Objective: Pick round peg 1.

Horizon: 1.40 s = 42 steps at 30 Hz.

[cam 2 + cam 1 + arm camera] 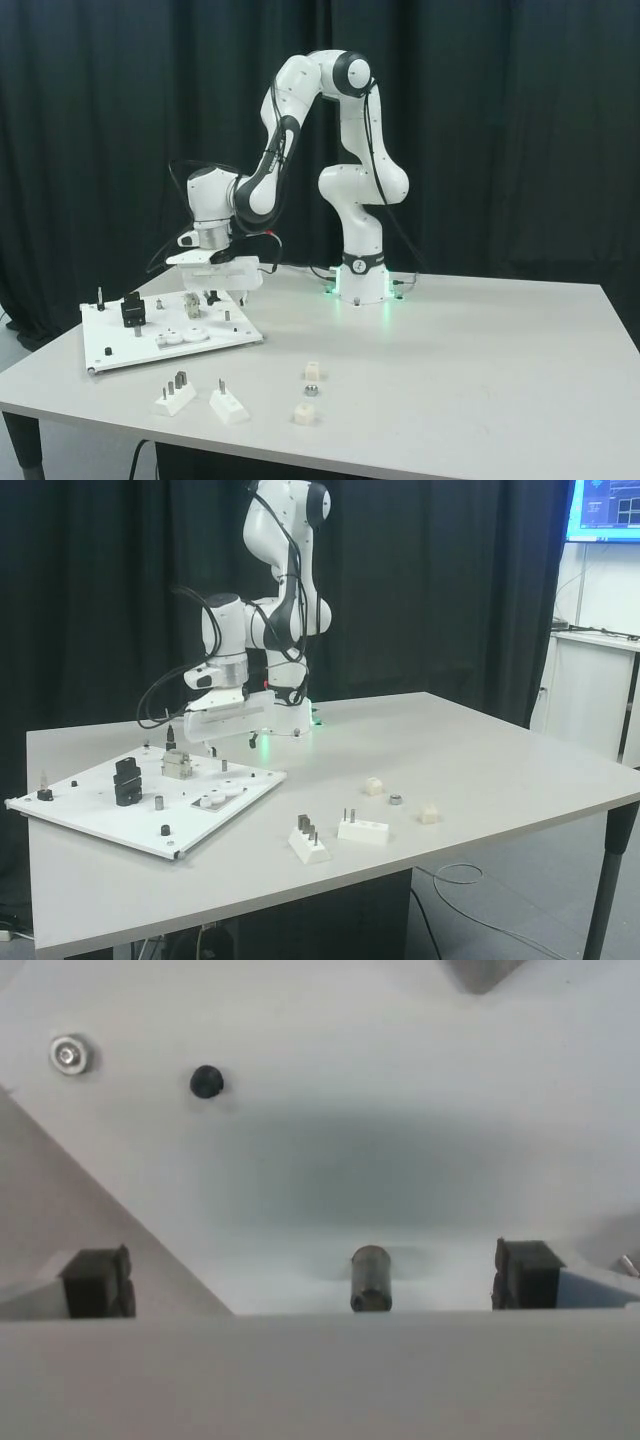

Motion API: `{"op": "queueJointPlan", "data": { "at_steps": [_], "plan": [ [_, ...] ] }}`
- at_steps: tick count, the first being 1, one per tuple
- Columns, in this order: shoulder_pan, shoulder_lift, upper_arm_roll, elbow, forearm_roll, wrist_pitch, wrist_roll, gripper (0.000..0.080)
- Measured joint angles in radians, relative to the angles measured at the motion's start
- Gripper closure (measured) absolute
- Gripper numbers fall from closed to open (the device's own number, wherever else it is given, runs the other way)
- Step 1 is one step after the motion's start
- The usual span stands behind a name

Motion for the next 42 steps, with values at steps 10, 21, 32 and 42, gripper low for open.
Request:
{"op": "queueJointPlan", "data": {
  "at_steps": [10, 21, 32, 42],
  "plan": [
    [0.002, -0.016, 0.0, 0.004, 0.0, -0.014, 0.0, 0.0003],
    [0.005, -0.036, 0.001, 0.011, -0.005, -0.034, 0.0, 0.0003],
    [0.005, -0.05, 0.001, 0.012, -0.019, -0.04, 0.0, 0.0003],
    [0.007, -0.054, 0.002, 0.015, -0.022, -0.04, 0.0, 0.0003]
  ]
}}
